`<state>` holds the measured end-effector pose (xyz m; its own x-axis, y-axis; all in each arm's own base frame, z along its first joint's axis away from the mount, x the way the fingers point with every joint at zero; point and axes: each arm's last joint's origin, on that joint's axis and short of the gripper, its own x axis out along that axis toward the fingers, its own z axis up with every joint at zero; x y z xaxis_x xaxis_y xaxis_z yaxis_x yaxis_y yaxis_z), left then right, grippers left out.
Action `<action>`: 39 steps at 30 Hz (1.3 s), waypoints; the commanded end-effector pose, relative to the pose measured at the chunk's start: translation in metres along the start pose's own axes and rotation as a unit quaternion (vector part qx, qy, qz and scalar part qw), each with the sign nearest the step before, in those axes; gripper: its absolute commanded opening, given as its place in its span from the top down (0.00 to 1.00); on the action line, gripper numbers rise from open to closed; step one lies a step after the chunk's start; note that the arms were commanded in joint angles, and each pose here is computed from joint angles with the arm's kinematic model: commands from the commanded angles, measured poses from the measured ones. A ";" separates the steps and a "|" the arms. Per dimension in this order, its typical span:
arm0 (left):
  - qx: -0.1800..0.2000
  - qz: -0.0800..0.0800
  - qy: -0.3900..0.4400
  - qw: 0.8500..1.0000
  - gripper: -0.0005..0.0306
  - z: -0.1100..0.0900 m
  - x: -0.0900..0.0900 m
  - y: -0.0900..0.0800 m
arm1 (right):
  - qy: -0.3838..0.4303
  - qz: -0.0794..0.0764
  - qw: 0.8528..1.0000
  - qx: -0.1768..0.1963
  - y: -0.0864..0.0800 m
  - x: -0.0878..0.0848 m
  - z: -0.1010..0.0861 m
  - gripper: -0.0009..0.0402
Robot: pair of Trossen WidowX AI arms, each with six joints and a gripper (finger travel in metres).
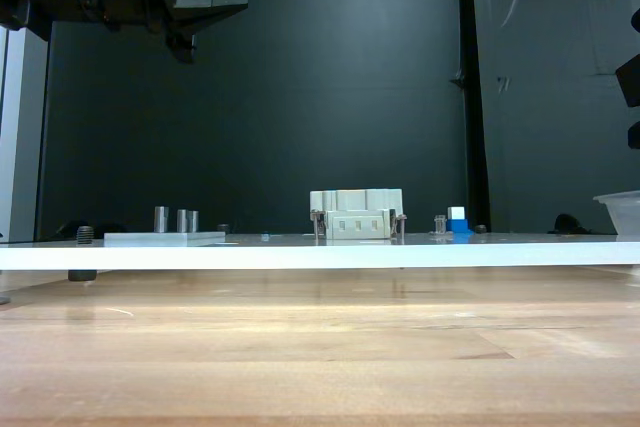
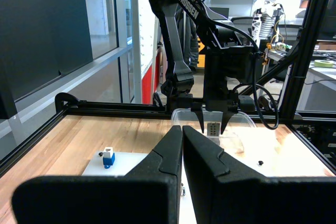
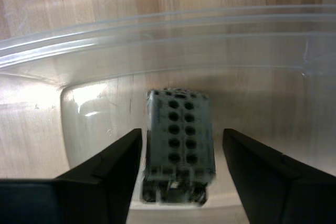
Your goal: Remove the HAN10-E connector and place it in the container
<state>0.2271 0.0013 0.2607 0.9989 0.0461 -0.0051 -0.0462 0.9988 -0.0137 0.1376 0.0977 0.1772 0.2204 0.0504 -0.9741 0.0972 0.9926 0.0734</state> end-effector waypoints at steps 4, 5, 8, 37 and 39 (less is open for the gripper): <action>0.000 0.000 0.000 1.000 0.98 0.000 0.000 0.000 | -0.006 -0.005 1.000 0.000 0.000 0.000 0.001 0.31; 0.000 0.000 0.000 1.000 0.98 0.000 0.000 0.000 | -0.006 -0.005 1.000 0.000 0.000 0.000 0.001 0.29; 0.000 0.000 0.000 1.000 0.98 0.000 0.000 0.000 | -0.005 -0.005 1.000 -0.001 0.000 -0.002 0.001 0.26; 0.000 0.000 0.000 1.000 0.98 0.000 0.000 0.000 | 0.003 -0.013 1.000 -0.003 0.008 -0.067 0.018 0.25; 0.000 0.000 0.000 1.000 0.98 0.000 0.000 0.000 | 0.002 -0.012 1.000 -0.004 0.008 -0.068 0.019 0.25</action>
<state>0.2271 0.0013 0.2607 0.9989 0.0458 -0.0051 -0.0458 0.9989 -0.0137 0.1416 0.1004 0.2474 0.2129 0.0264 -0.9767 0.0951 0.9943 0.0476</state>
